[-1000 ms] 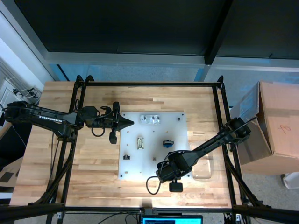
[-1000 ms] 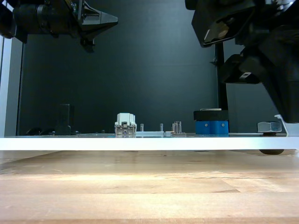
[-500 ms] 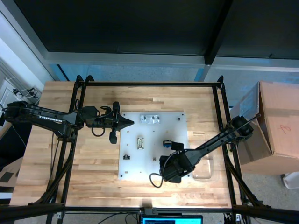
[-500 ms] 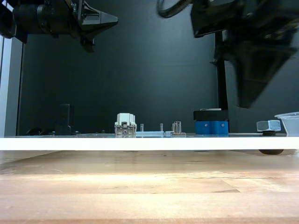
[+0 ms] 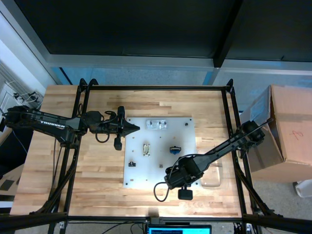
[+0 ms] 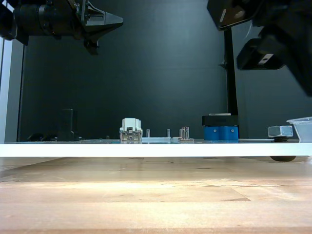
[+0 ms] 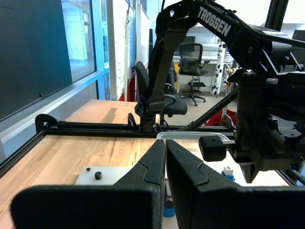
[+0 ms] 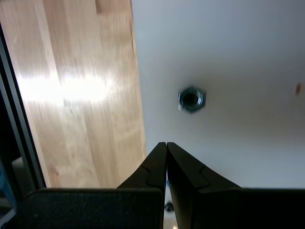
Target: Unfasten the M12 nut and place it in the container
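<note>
The M12 nut (image 8: 191, 99) sits on its stud on the white board (image 5: 141, 170), close to the board's near right edge. In the low view it stands a little above the board's surface with a short black piece under it, just left of the clear container (image 6: 303, 127). The right wrist view shows it from above on the white surface with a dark centre in its hole. No finger touches it.

The right pincer (image 8: 166, 144) hangs above the near right part of the board and points down at it. Its 2 fingers are clenched tip to tip and grasp nothing. The nut lies apart from those tips, further out on the board. In the high view the right arm (image 5: 219, 151) reaches in from the right edge of the table (image 5: 97, 175) and covers the nut's spot. The container lies just right of the board, beside that arm.

The left pincer (image 5: 134, 128) hovers well above the table at the board's far left corner, level and pointing right. Its 2 fingers (image 7: 150, 164) are pressed together and hold nothing.

A blue block (image 6: 220, 132) and a white connector (image 6: 130, 131) stand mid-board. A cardboard box (image 5: 285, 131) stands beyond the table's right edge.
</note>
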{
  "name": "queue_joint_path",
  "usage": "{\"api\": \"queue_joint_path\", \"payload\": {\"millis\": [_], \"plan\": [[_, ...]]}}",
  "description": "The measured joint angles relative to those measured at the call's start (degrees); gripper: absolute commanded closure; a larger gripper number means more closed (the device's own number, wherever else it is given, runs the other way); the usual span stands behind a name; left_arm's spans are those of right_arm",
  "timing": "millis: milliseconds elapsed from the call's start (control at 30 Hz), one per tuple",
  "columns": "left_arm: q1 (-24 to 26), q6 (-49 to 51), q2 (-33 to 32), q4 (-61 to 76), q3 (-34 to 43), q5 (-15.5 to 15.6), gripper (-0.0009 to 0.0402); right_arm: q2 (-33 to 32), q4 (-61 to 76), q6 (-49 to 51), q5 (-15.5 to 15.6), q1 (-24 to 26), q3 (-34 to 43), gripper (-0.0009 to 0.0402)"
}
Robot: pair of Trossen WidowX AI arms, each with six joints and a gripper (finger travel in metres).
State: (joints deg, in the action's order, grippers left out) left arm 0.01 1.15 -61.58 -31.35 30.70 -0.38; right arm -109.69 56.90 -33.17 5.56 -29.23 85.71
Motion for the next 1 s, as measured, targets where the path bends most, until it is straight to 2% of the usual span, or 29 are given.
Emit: {"api": "queue_joint_path", "payload": {"millis": [533, 567, 600, 633, 700, 733, 833, 1000], "plan": [[0.00, -0.02, 0.00, 0.00, 0.02, 0.00, 0.0393, -3.96, -3.69, 2.47, 0.02, 0.11, -0.20, 0.0393], [0.00, 0.00, 0.00, 0.00, 0.00, 0.00, 0.0393, -3.96, -3.50, 2.86, -0.61, 0.24, -0.22, 0.0394], [0.00, -0.02, 0.00, 0.00, 0.02, 0.00, 0.0393, -3.93, -2.84, 2.95, -2.75, 0.33, -0.22, 0.0393], [0.00, -0.02, 0.00, 0.00, 0.00, 0.00, 0.0393, -3.76, -1.33, 1.53, -5.99, 0.39, -0.22, 0.0393], [0.00, -0.02, 0.00, 0.00, 0.00, -0.02, 0.0393, -3.15, 2.36, -1.99, -16.04, 0.17, -0.28, 0.0394], [0.00, 0.00, 0.00, 0.00, 0.00, 0.00, 0.0393, -2.67, 3.41, -2.16, -17.99, 0.35, -0.20, 0.0393], [0.00, 0.00, 0.00, 0.00, 0.00, 0.00, 0.0393, -1.29, 4.59, -2.36, -19.02, 0.63, -0.11, 0.0393], [0.00, -0.02, -0.02, 0.04, 0.02, 0.00, 0.0393, -0.81, 4.59, -2.56, -15.30, 0.39, -0.09, 0.0393]]}}
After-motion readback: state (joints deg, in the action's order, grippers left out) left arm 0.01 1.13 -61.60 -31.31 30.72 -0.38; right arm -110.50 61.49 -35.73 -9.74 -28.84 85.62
